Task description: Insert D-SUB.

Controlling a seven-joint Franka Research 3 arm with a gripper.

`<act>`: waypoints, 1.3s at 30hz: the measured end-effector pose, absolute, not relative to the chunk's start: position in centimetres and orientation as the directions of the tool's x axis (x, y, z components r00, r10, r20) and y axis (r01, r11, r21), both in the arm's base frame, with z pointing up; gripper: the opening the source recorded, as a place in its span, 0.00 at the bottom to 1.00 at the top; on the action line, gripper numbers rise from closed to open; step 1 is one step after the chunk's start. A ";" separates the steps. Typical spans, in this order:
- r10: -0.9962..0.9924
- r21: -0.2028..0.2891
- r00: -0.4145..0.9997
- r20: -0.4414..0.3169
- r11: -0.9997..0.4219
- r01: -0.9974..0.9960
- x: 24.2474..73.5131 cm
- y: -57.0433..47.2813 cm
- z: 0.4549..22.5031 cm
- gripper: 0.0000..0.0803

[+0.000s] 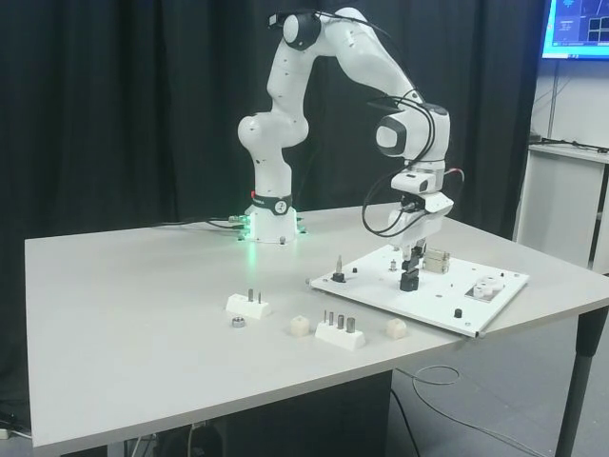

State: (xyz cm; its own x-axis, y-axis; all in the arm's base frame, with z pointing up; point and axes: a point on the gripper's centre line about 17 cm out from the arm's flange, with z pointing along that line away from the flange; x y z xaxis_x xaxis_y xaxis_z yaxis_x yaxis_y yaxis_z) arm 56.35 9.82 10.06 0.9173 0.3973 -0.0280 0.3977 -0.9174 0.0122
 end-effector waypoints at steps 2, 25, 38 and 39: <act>0.398 0.012 0.917 -0.026 -0.917 0.398 56.3 9.8 10.0 0.48; 0.398 0.015 0.917 -0.009 -0.917 0.398 56.2 9.9 9.8 0.48; 0.370 0.018 0.929 0.013 -0.929 0.370 56.2 9.9 9.8 0.48; 0.369 0.018 0.929 0.015 -0.929 0.369 56.2 9.9 9.8 0.48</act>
